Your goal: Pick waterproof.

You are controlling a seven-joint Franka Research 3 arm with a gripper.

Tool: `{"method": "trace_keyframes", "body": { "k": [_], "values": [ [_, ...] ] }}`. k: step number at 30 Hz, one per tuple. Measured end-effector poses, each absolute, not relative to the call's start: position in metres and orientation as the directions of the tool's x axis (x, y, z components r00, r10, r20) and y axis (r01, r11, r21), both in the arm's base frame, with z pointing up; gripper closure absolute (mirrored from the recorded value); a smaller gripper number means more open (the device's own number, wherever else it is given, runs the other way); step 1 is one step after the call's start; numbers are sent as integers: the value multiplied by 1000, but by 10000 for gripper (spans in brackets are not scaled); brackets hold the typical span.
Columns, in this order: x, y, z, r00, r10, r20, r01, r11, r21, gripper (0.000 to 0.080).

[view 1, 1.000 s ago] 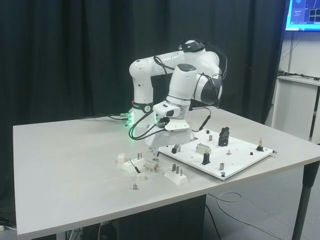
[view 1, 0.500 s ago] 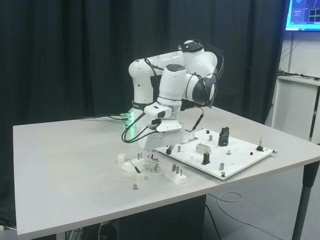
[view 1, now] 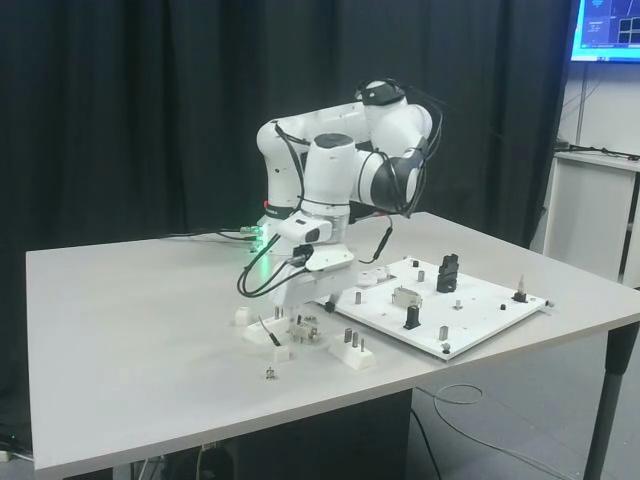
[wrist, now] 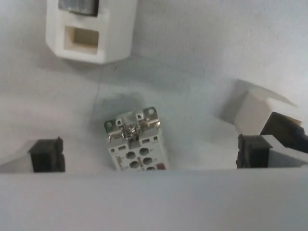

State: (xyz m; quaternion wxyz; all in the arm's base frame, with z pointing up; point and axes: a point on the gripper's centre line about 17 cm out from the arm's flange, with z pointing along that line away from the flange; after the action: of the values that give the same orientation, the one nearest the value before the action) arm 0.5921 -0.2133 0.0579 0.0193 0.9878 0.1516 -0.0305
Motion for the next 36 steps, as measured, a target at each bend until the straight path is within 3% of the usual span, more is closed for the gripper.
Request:
{"method": "trace_keyframes", "body": {
  "k": [36],
  "values": [
    [575,-218,27,953,299,-41,299,-954,8,3]
  ]
}}
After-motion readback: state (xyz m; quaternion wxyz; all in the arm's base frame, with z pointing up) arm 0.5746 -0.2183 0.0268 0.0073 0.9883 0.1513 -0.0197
